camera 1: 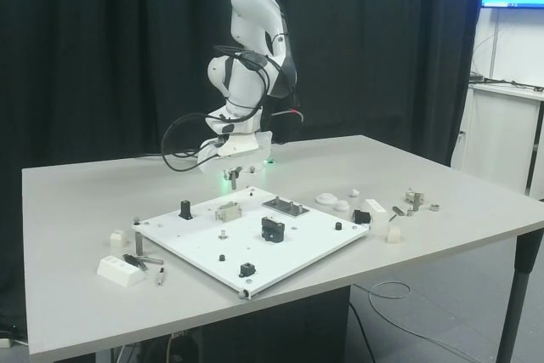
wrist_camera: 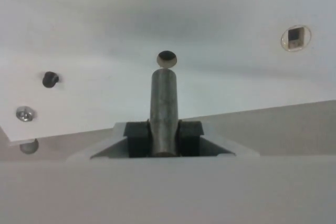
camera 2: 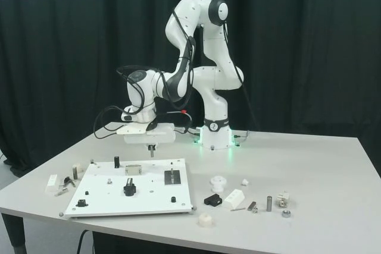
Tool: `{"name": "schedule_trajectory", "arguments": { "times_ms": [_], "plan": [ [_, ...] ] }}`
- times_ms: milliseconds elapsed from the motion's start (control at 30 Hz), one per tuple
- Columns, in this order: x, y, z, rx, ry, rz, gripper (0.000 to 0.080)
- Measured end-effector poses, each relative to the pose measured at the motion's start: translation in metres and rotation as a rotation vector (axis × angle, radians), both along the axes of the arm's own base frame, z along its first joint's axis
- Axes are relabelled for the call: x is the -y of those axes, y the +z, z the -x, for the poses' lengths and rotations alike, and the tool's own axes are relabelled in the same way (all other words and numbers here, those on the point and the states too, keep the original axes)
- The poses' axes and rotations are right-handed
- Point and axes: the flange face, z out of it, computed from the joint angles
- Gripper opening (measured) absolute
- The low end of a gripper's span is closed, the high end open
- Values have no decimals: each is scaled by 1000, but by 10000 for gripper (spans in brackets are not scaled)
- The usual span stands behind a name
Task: Place round peg 3.
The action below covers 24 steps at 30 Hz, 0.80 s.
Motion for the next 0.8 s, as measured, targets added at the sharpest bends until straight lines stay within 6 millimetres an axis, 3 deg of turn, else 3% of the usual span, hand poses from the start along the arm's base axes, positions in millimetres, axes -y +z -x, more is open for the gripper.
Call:
{"name": "schedule_trajectory", "arguments": {
  "times_ms": [333,800],
  "plan": [
    [-24,8,-14,29,-28,7,114],
    [-99,23,-48,82,-34,6,114]
  ]
}}
